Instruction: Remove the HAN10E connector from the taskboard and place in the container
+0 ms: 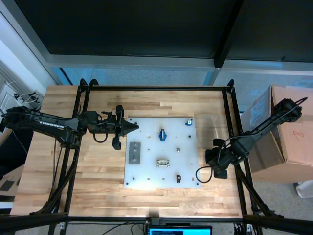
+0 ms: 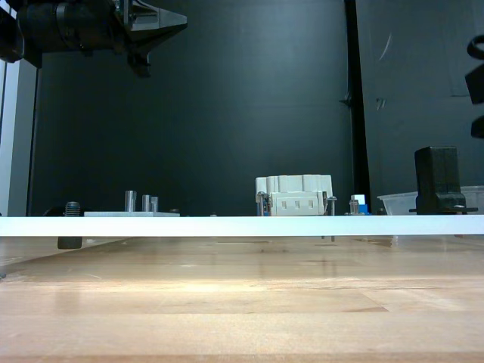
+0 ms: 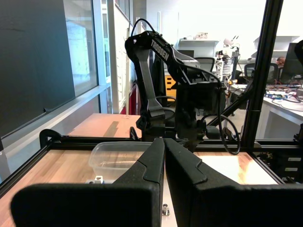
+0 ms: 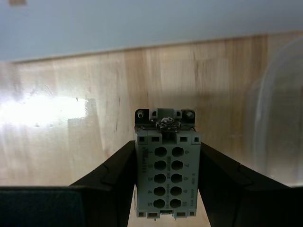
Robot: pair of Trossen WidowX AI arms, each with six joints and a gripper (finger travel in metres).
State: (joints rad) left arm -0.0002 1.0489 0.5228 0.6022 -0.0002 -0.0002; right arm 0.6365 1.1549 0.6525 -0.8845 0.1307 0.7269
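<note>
The grey HAN10E connector (image 4: 166,163) is held upright between the black fingers (image 4: 111,172) of my right gripper (image 4: 166,189), clear of the board, over bare wood beside the clear container's wall (image 4: 279,109). From above, the right gripper (image 1: 211,157) hangs just off the right edge of the white taskboard (image 1: 146,171), in front of the clear container (image 1: 210,128). A matching grey connector base (image 1: 163,163) (image 2: 295,195) still stands on the board. My left gripper (image 1: 133,126) (image 2: 162,26) is shut and empty, raised over the board's far left edge; its fingers (image 3: 182,165) touch.
The board also carries a blue knob (image 1: 162,134), a grey block (image 1: 134,152) and a small black part (image 1: 179,178) (image 2: 436,180). A cardboard box (image 1: 281,134) stands off the table's right side. A black frame (image 1: 156,88) runs round the table.
</note>
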